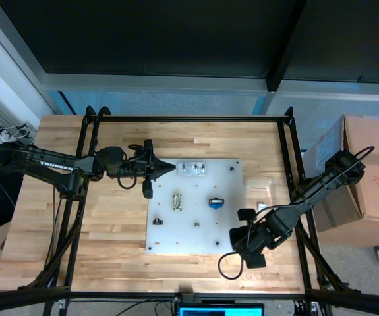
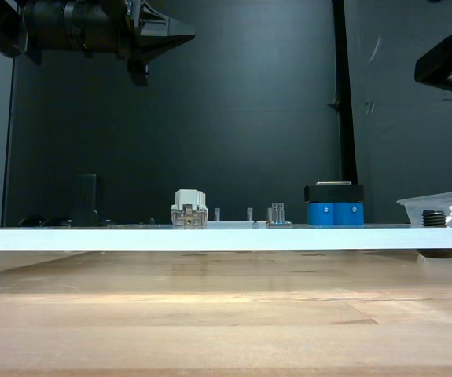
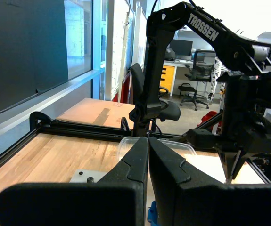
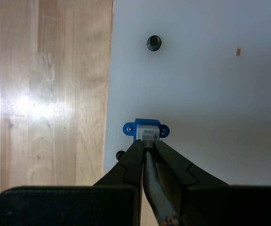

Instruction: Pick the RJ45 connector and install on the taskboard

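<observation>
The right gripper (image 4: 148, 144) is squeezed tight on the RJ45 connector (image 4: 148, 133), high over the near right part of the white board (image 4: 210, 94). The connector is not in its blue seat (image 4: 130, 128). The left gripper (image 3: 148, 141) is pinched closed on nothing, high over the board's far left edge.

Two claws: the left claw (image 1: 171, 168) and the right claw (image 4: 146, 145). One desk (image 1: 110, 217), one white board (image 1: 196, 240), one blue block (image 1: 215, 203), one plug (image 4: 147, 135), one cardboard box (image 1: 370, 178), one clear tray (image 1: 263, 189).
</observation>
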`<state>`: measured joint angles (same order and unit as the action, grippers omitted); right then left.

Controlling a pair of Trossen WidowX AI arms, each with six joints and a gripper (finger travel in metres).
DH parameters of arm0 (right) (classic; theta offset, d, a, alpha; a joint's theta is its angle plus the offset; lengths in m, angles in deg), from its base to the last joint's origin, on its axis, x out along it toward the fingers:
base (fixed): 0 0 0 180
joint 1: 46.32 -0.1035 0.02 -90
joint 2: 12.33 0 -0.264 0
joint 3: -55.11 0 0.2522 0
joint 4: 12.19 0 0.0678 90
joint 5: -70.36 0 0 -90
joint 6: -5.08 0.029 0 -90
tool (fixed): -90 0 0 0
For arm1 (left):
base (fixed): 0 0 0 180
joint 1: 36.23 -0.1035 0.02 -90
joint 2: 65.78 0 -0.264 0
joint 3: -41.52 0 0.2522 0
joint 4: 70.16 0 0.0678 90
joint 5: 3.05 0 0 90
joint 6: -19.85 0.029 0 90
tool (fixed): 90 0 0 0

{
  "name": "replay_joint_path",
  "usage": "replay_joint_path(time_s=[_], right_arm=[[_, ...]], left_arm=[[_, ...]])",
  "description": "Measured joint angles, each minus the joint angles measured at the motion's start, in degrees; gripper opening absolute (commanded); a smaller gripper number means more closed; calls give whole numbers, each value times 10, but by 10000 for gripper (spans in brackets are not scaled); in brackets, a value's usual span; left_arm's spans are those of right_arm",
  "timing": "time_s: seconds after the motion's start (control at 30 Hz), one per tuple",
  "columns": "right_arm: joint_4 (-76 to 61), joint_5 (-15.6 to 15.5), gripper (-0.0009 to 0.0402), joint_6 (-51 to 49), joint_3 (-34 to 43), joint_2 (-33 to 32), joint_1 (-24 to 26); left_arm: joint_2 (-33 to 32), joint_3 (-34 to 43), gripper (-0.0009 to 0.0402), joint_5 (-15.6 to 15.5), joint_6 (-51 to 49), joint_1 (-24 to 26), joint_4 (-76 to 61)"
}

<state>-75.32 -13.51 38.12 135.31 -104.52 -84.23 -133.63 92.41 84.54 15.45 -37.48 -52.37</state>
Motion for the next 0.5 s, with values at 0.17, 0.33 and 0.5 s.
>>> replay_joint_path(time_s=[0.17, 0.33, 0.5], right_arm=[[9, -2, 0, 3, -11, 1, 0], [9, -2, 0, 8, -12, 1, 0], [8, -2, 3, 9, -12, 1, -1]], left_arm=[[0, 0, 0, 0, 0, 0, 0], [0, 0, 0, 0, 0, 0, 0], [0, 0, 0, 0, 0, 0, 0]])
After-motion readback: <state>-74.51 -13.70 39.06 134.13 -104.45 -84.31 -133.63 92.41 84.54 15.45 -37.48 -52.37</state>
